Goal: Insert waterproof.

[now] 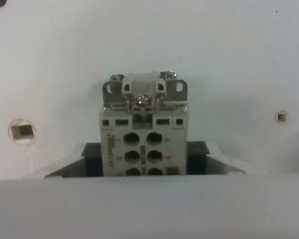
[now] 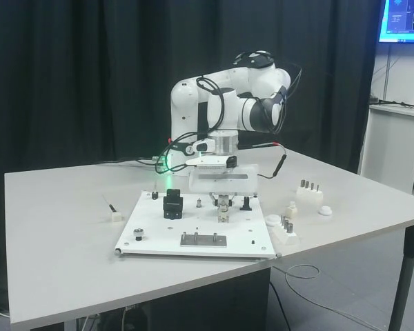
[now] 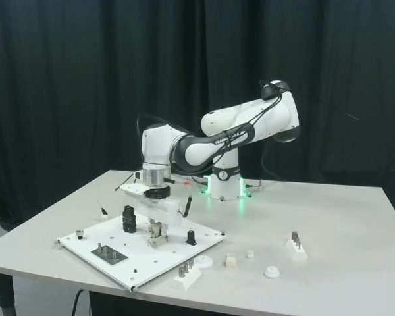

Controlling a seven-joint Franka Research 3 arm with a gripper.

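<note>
jaws (image 1: 143, 172) grip the white connector (image 1: 143, 134) — over the white board (image 2: 193, 231).

A white jointed robot arm (image 3: 217, 138) stands at the middle of the frame, its base ringed by a green glow (image 3: 224, 193), and bends down toward the left onto a flat white rectangular board (image 3: 112, 238) lying on the grey table (image 3: 329, 224). Its gripper (image 3: 157, 220) sits low over a small grey-white connector block (image 3: 157, 236) near the board's centre; the fingers are hidden behind a pale housing. Just left of that block is a black block (image 3: 128, 219), and right of it a small black clip (image 3: 191, 236). A grey metal plate with pegs (image 3: 110, 253) lies at the board's lower left. Small white parts (image 3: 271, 271) are scattered lower right, beneath black curtains (image 3: 85, 79).
</note>
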